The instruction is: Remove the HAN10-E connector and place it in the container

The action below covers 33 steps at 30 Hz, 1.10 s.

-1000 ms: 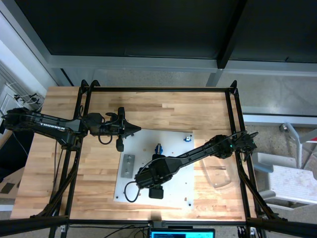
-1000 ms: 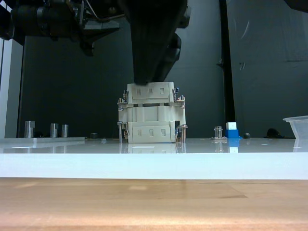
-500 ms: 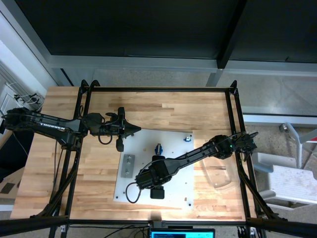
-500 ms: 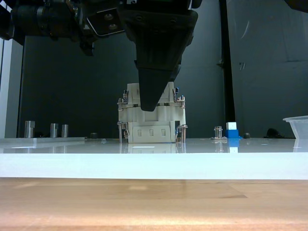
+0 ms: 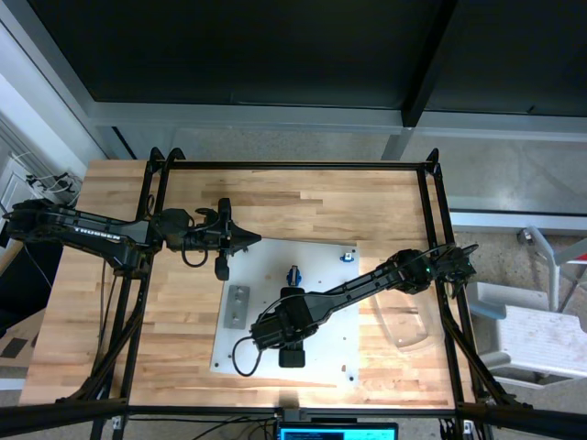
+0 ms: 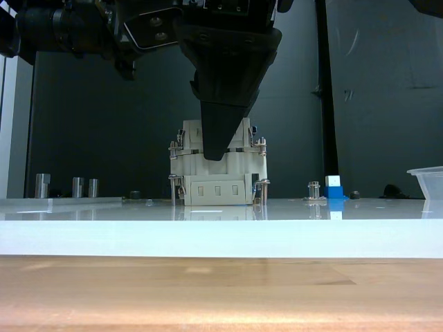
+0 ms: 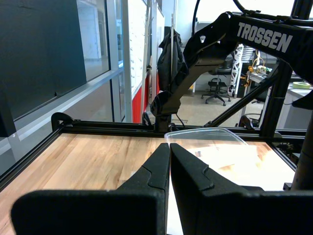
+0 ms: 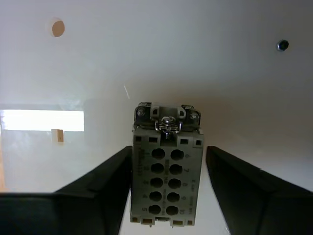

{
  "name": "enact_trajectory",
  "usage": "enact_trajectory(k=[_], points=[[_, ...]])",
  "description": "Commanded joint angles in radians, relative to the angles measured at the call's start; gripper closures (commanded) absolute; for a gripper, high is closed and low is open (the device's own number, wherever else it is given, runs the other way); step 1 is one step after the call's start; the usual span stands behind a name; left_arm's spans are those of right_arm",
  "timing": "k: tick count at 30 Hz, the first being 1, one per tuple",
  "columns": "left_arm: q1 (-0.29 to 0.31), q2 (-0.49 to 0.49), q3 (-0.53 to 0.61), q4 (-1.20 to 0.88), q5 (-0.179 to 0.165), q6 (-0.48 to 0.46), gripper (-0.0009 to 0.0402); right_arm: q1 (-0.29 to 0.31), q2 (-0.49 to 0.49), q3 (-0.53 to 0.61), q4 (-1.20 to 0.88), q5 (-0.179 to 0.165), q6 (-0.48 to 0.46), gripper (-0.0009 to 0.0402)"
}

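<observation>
Beige HAN10-E connector upright on wht board; clear container apart, to its rt.

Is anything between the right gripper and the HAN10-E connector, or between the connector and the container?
Nothing visible. The right gripper, open, straddles the HAN10-E connector; only bare board lies from there to the container. The left gripper sits shut at the board's far-left corner.

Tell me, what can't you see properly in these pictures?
- High view: the HAN10-E connector is hidden under the right gripper, open around it over the board.
- Low view: the container is cut off by the right edge.
- Left gripper, shut, parked over the table's left: its view misses the connector.
</observation>
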Motion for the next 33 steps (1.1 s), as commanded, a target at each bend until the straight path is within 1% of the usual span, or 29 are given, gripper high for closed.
enact_trajectory(k=[1, 8, 14, 17, 26, 29, 31, 33], points=[[0.000, 0.000, 0.000, 0.001, 0.000, 0.000, 0.0393, -0.001, -0.003, 0.000, -0.002, -0.017, -0.002, 0.0251], [0.000, 0.000, 0.000, 0.000, 0.000, 0.000, 0.0393, -0.002, -0.014, 0.000, -0.004, -0.019, -0.010, 0.0327], [0.000, 0.000, 0.000, 0.000, 0.000, 0.000, 0.0393, -0.002, -0.026, 0.000, -0.006, -0.020, -0.017, 0.0364], [0.000, 0.000, 0.000, 0.001, 0.000, 0.000, 0.0393, -0.002, -0.037, 0.000, -0.009, -0.019, -0.017, 0.0371], [0.000, 0.000, 0.000, 0.000, 0.000, 0.000, 0.0393, -0.002, -0.071, 0.000, -0.030, -0.016, -0.018, 0.0373], [0.000, 0.000, 0.000, 0.001, 0.000, 0.000, 0.0393, -0.002, -0.082, 0.000, -0.043, -0.003, -0.018, 0.0373], [0.000, 0.000, 0.000, 0.001, 0.000, 0.000, 0.0393, 0.000, -0.097, -0.003, -0.058, 0.023, -0.017, 0.0373], [0.000, 0.000, 0.000, 0.000, 0.000, 0.000, 0.0393, 0.002, -0.116, -0.027, -0.057, 0.040, -0.003, 0.0373]])
